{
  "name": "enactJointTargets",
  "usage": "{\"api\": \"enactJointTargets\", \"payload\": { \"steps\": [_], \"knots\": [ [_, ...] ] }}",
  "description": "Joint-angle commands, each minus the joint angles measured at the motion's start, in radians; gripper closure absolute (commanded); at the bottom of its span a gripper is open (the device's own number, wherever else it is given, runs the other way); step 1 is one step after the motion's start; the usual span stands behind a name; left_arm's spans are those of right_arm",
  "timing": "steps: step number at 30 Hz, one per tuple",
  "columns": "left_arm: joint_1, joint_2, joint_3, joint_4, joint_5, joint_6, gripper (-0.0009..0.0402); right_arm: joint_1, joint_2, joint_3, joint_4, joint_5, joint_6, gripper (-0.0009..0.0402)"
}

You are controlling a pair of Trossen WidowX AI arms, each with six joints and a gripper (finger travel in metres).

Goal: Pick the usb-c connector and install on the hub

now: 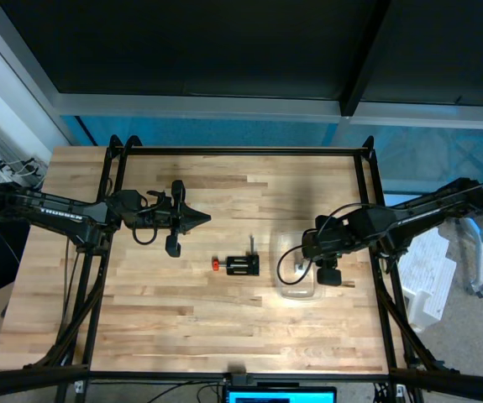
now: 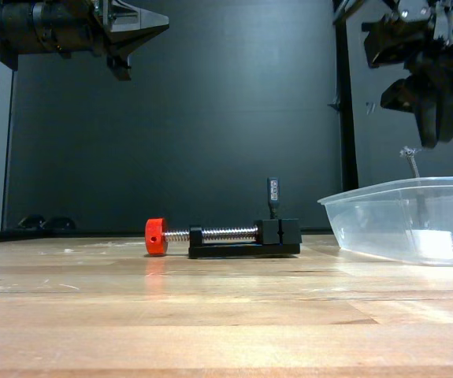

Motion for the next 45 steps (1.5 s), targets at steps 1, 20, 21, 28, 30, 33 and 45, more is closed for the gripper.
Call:
{"api": "enactJointTargets", "payload": {
  "steps": [1, 20, 21, 28, 30, 33, 45],
  "knots": [
    [0.0, 0.0, 0.0, 0.0, 0.0, 0.0, 0.0393, 0.003, 0.045, -0.001, 0.011, 0.01, 0.01, 0.0237],
    [0.0, 0.0, 0.0, 0.0, 0.0, 0.0, 0.0393, 0.021, 0.225, -0.003, 0.151, 0.012, 0.018, 0.0185],
    [0.0, 0.0, 0.0, 0.0, 0.0, 0.0, 0.0393, 0.022, 0.233, -0.004, 0.159, 0.01, 0.015, 0.0185],
    [0.0, 0.0, 0.0, 0.0, 0.0, 0.0, 0.0393, 0.028, 0.251, -0.009, 0.186, 0.013, 0.011, 0.0185],
    [0.0, 0.0, 0.0, 0.0, 0.0, 0.0, 0.0393, 0.029, 0.251, -0.01, 0.187, 0.014, 0.011, 0.0185],
    [0.0, 0.0, 0.0, 0.0, 0.0, 0.0, 0.0393, 0.03, 0.251, -0.026, 0.194, 0.034, 0.012, 0.0185],
    [0.0, 0.0, 0.0, 0.0, 0.0, 0.0, 0.0393, 0.032, 0.251, -0.069, 0.242, 0.036, 0.014, 0.0185]
  ]
}}
